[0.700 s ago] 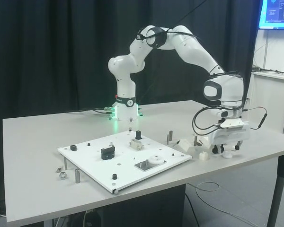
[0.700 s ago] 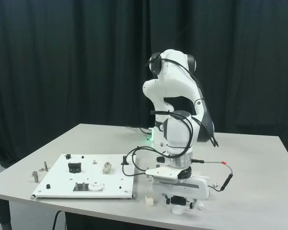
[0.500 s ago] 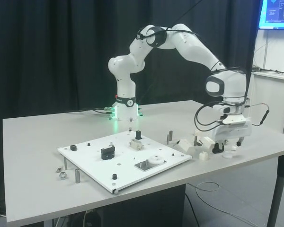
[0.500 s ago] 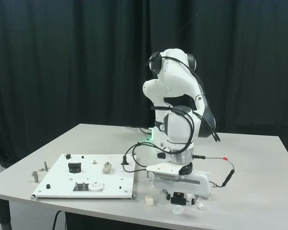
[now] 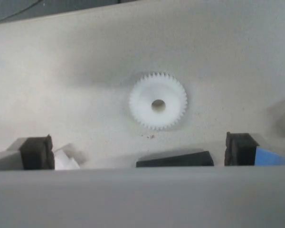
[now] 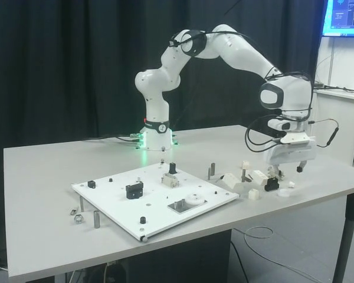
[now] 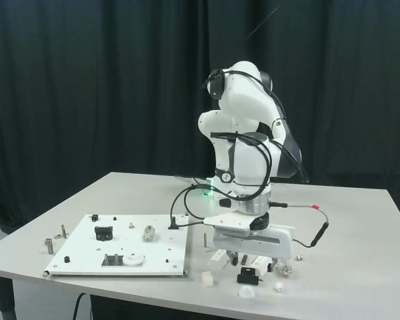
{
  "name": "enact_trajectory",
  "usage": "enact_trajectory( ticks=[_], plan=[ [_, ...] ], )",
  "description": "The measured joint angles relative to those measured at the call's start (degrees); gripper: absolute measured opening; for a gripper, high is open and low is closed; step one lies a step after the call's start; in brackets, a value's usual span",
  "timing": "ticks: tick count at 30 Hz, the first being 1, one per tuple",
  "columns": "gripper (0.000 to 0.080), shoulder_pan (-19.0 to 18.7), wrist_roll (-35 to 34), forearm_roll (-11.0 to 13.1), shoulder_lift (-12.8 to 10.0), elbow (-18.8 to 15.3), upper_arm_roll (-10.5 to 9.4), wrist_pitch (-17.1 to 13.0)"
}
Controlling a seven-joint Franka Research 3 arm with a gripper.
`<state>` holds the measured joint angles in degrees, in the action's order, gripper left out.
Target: Remove large gear.
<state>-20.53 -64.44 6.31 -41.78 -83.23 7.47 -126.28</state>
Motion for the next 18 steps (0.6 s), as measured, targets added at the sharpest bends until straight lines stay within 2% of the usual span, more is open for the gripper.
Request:
enact_trajectory(
  ticks=[18],
  plan=[
    [0.08, -0.58, -1.11, 0.0, 0.79, 0.0, 0.45, 0.49]
  ],
)
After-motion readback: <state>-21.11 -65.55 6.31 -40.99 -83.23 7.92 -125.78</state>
